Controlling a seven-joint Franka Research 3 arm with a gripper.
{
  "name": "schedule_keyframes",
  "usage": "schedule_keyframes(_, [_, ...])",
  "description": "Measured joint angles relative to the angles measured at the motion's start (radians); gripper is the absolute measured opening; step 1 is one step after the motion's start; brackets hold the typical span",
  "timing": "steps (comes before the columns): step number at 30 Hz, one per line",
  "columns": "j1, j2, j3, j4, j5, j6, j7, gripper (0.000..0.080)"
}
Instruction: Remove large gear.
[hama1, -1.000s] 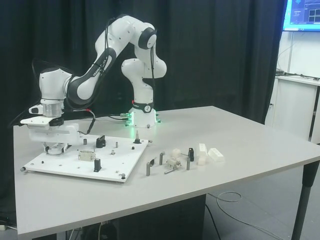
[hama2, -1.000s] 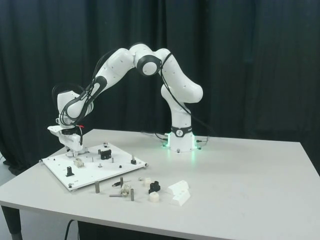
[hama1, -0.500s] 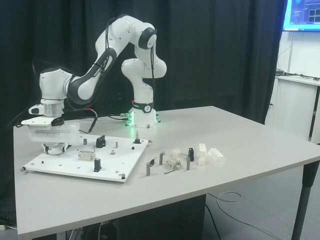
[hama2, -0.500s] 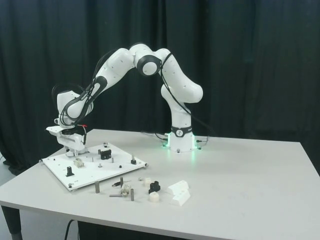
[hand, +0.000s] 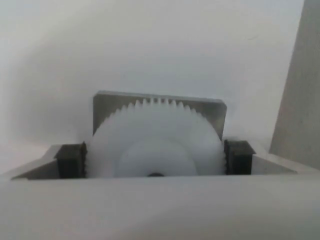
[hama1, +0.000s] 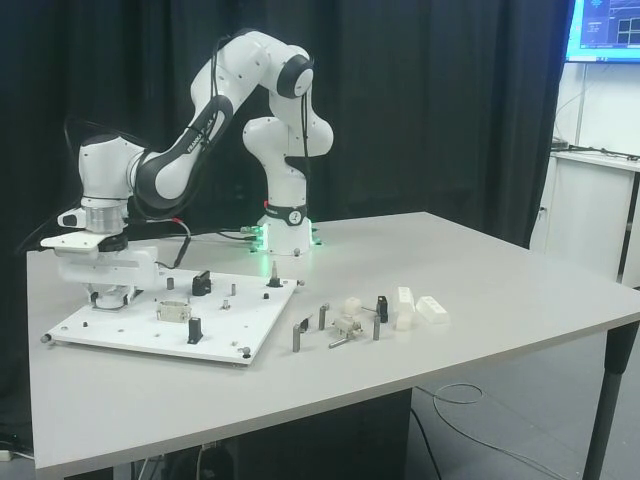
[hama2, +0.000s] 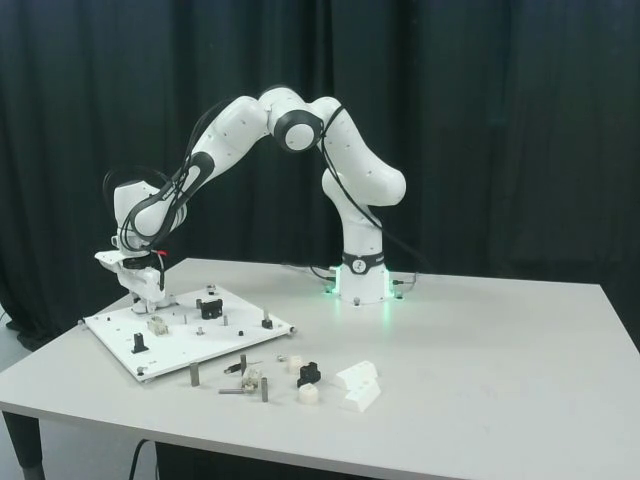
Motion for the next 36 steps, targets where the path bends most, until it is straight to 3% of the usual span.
schedule_keyframes(11, [0.002, 0.000, 0.000, 0.003, -0.013, -0.006, -0.132, 0.0596])
schedule_keyframes(17, [0.002, 0.000, -0.001, 0.003, -0.011, -0.006, -0.116, 0.0596])
schedule_keyframes(24, [0.001, -0.001, -0.002, 0.004, -0.010, -0.008, 0.003, 0.0596])
schedule_keyframes(36, [0.002, -0.003, -0.003, 0.006, -0.017, -0.015, -0.094, 0.0596])
